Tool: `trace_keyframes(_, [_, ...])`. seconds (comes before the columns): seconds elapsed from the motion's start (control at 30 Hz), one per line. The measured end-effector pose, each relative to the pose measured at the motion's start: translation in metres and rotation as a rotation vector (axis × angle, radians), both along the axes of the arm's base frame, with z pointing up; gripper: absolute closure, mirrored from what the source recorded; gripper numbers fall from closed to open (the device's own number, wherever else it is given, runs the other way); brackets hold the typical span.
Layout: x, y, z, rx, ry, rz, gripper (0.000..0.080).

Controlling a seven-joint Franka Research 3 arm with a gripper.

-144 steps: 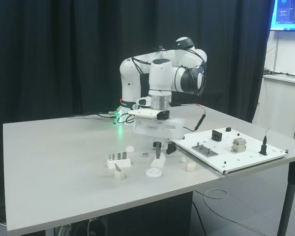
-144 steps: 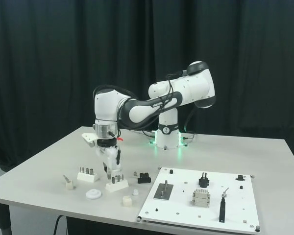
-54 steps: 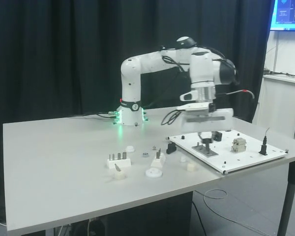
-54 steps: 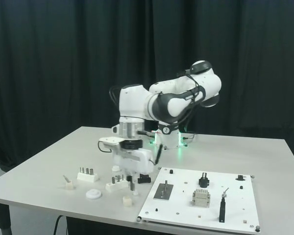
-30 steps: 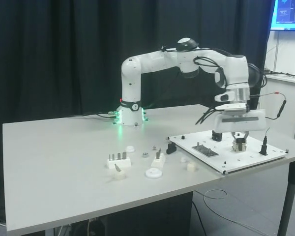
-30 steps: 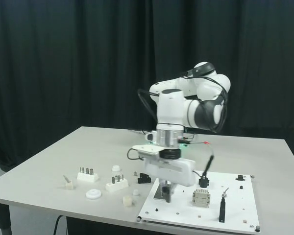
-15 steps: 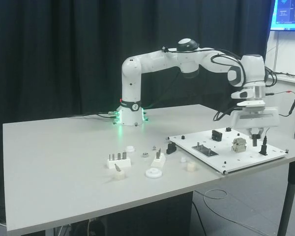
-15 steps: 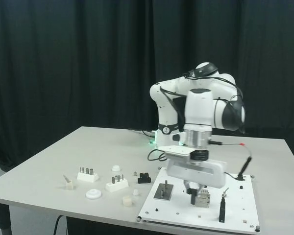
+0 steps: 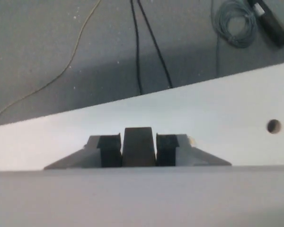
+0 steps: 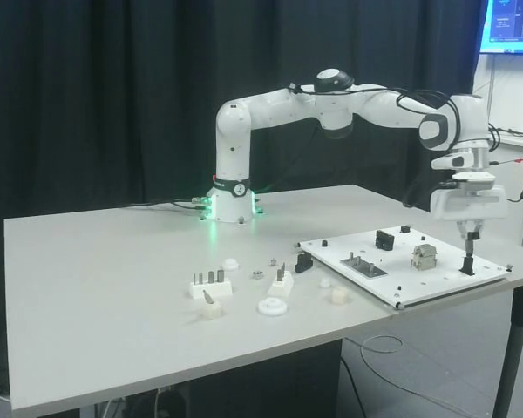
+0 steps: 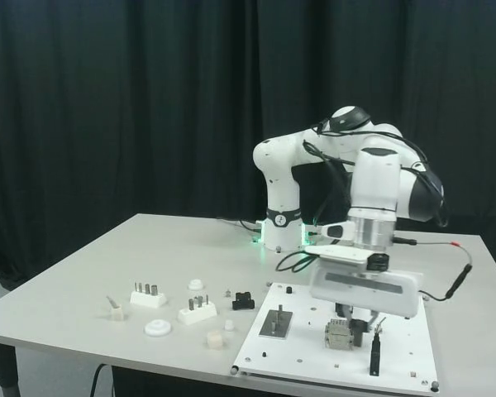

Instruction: Insert square peg 4.

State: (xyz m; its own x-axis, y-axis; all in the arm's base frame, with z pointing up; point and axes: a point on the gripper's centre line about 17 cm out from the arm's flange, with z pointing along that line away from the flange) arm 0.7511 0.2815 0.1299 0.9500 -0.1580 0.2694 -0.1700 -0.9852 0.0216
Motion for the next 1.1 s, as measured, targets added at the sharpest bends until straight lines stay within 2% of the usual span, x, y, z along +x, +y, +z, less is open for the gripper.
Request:
trace_keyframes(0.63, [0.004,0.066,0.001,-0.067,-0.018,0.466,0.0647])
trace_keyframes(0.97, [0.005,0.079,-0.001,-0.115,-0.013,0.709,0.0647])
trace_keyframes(1.1, [0.005,0.079,-0.003,-0.128,-0.007,0.773,0.0647])
